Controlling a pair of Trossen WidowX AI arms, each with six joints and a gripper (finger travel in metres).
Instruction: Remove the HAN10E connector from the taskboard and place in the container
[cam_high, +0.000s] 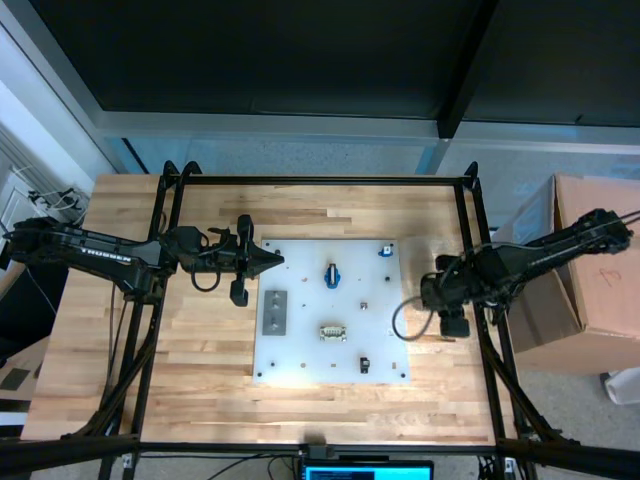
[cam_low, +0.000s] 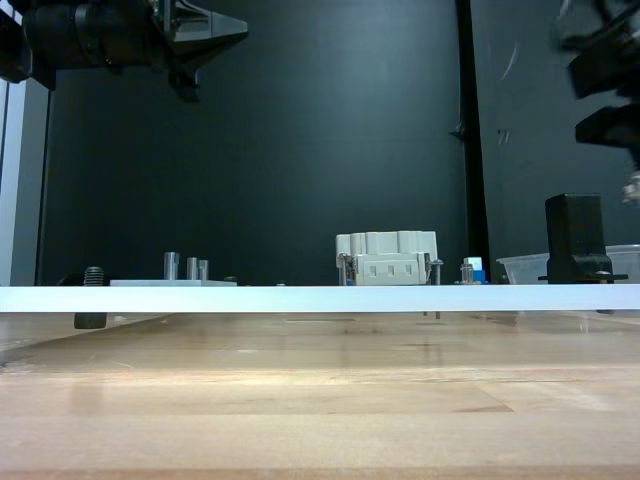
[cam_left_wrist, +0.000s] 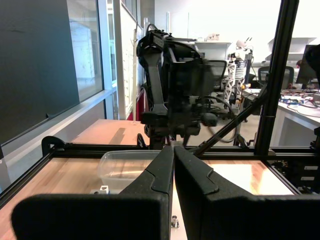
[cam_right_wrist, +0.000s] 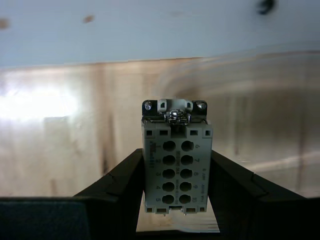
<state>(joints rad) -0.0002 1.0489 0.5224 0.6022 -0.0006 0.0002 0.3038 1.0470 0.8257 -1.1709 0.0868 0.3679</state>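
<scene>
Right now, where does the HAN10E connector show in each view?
High: hidden under the right gripper, right of the board.
Low: cannot tell; the beige block on the board is another part.
Left wrist: not visible; left gripper shut, above the board's left edge.
Right wrist: connector held in the right gripper, clear of its seat.
Landmark: the white board.

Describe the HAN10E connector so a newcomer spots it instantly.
Right of the white task board, over the table, hangs the right gripper; the left gripper, shut, hovers at the board's far-left corner. The right's fingers clamp the HAN10E connector: beige, ten numbered holes, held, unlike the board's seated block.
</scene>
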